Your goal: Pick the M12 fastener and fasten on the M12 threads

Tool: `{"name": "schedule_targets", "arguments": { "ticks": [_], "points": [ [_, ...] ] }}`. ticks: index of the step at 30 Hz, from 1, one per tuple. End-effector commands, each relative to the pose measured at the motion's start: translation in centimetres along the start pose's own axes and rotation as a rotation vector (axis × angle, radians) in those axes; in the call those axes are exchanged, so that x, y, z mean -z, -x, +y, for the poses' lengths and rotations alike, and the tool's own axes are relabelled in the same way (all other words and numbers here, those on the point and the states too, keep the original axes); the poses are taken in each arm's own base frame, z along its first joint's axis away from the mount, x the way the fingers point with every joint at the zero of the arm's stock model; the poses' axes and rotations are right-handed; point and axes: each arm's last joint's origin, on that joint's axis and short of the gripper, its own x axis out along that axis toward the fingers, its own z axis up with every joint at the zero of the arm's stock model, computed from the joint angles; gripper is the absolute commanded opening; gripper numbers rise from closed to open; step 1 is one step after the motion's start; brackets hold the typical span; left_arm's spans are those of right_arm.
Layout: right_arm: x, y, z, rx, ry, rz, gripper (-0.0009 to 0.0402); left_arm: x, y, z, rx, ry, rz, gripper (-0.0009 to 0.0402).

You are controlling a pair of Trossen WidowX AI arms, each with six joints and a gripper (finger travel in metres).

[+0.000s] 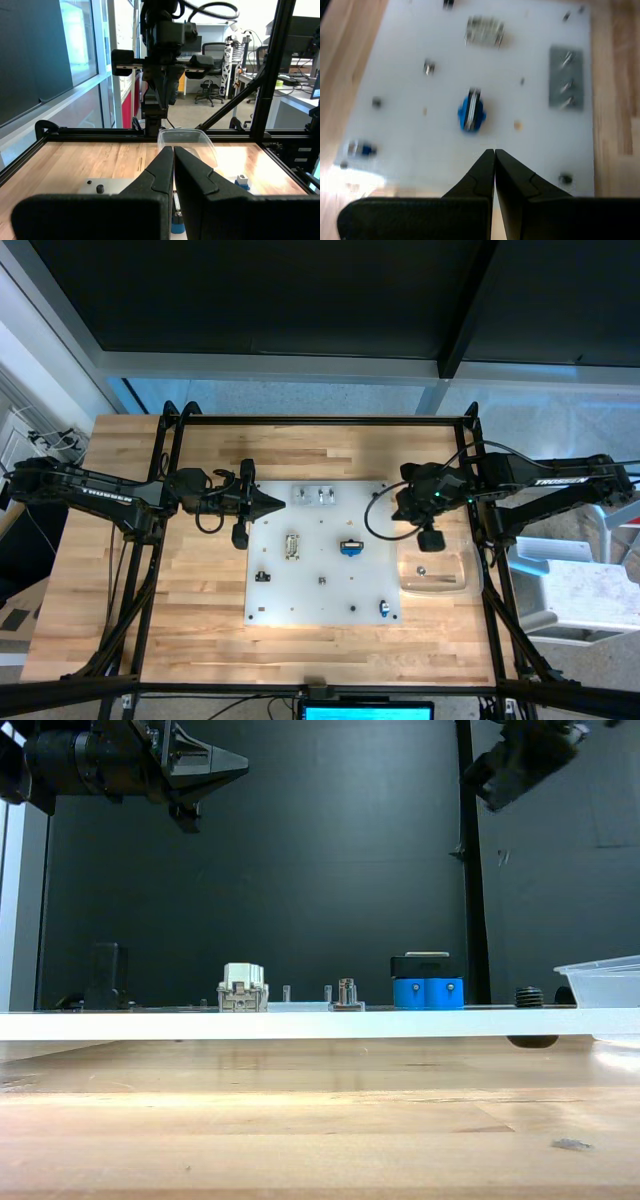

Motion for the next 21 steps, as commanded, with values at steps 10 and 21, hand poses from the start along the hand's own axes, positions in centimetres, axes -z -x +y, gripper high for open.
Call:
{"name": "schedule_targets", "arguments": {
  "ticks": [10, 21],
  "points": [
    [2.7, 0.3, 2.2, -0.100, 0.180, 0.308, 0.0000, 0.0, 0.0, 0.0, 0.000, 0.000, 0.000, 0.0000],
    [3.1, -1.6, 4.3, -0.228, 0.398, 0.509, 0.0000, 0.0, 0.0, 0.0, 0.000, 0.000, 0.000, 0.0000]
  ]
}}
